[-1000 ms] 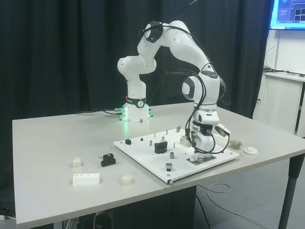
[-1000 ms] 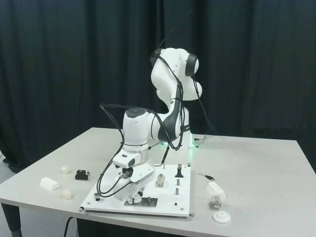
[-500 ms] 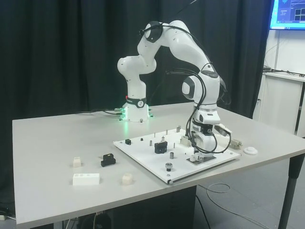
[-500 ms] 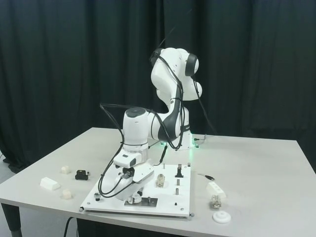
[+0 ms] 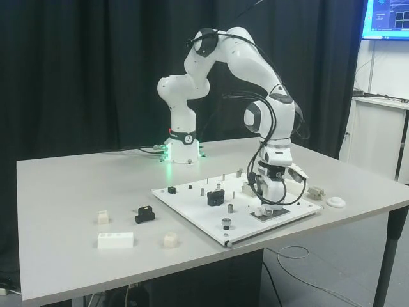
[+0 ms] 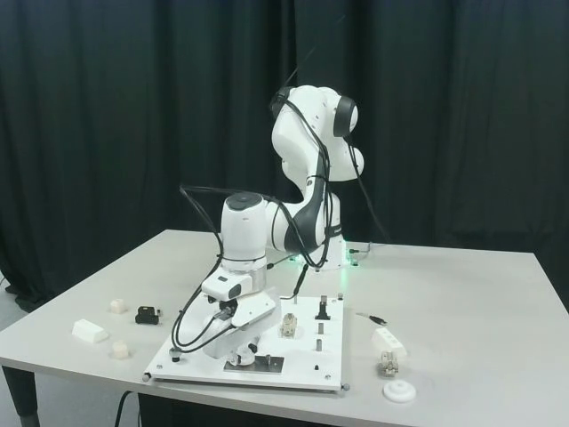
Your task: Remove medium gear.
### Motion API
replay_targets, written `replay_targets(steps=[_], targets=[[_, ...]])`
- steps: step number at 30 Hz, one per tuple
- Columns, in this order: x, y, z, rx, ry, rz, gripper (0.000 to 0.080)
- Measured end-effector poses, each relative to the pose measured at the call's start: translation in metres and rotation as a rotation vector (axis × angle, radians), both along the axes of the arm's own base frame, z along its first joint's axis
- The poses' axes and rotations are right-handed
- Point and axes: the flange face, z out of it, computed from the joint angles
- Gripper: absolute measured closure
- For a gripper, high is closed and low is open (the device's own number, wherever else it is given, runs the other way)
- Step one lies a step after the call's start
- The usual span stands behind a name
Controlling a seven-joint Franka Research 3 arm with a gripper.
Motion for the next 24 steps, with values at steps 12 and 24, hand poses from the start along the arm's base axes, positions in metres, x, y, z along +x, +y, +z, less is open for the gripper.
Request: replay_targets(steps=[12,24], targets=[[0.0,-0.001,0.013,0.002,0.008,0.11,0.0409],[-0.002,-0.008,0.052,0.012,0.005,0.091,0.0409]])
